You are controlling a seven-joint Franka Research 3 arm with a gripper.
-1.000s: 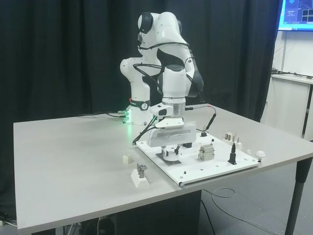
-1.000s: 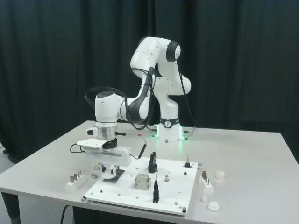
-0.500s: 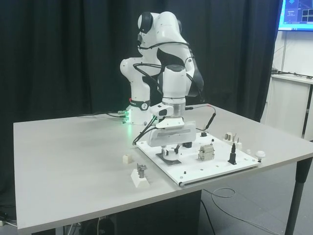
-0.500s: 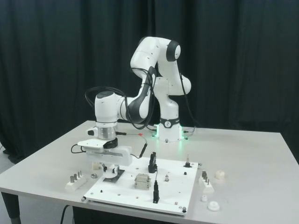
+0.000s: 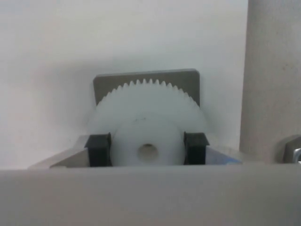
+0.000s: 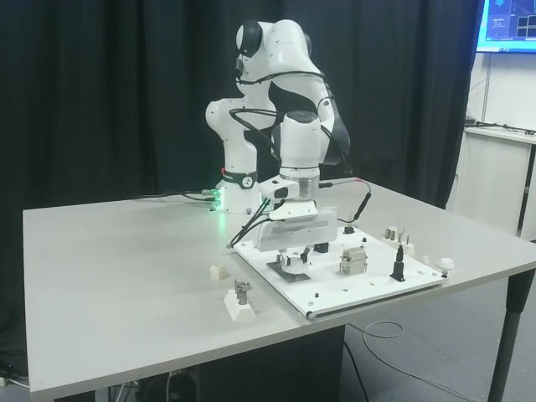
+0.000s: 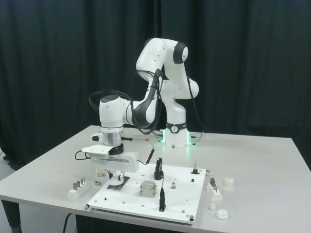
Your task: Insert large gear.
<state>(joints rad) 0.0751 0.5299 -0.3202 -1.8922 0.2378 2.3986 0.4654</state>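
We see the white arm [image 7: 146, 102] bent low over the white assembly board [image 7: 184, 201] on the grey worktop [image 7: 262, 160]. The gripper [image 5: 146, 149] hangs just above a grey plate [image 5: 146, 80] set in the board's corner nearest the arm's wrist.

In the wrist view, the two black fingers [image 5: 99, 149] are closed on the raised hub of the large gear [image 5: 146, 110], one pad at 9 o'clock of the hub and one at 3 o'clock. The gear is white, with fine teeth showing along its upper rim and a small bore at its centre. It lies flat over the grey plate, whose edge shows behind the teeth at 12 o'clock. We cannot tell whether the gear is seated on the plate or held just clear of it.

In the second room view, a black upright connector [image 7: 158, 170] stands at 3 o'clock of the gripper, and a grey metal block [image 7: 147, 188] sits on the board at 4 o'clock of it. A white holder with grey pins [image 7: 77, 189] rests on the worktop just beside the board at 8 o'clock of the gripper. Small white parts [image 7: 227, 182] lie on the worktop off the board's far edge. A green light [image 7: 163, 141] glows at the arm's base.

We find no legible writing or brand marks on any item.
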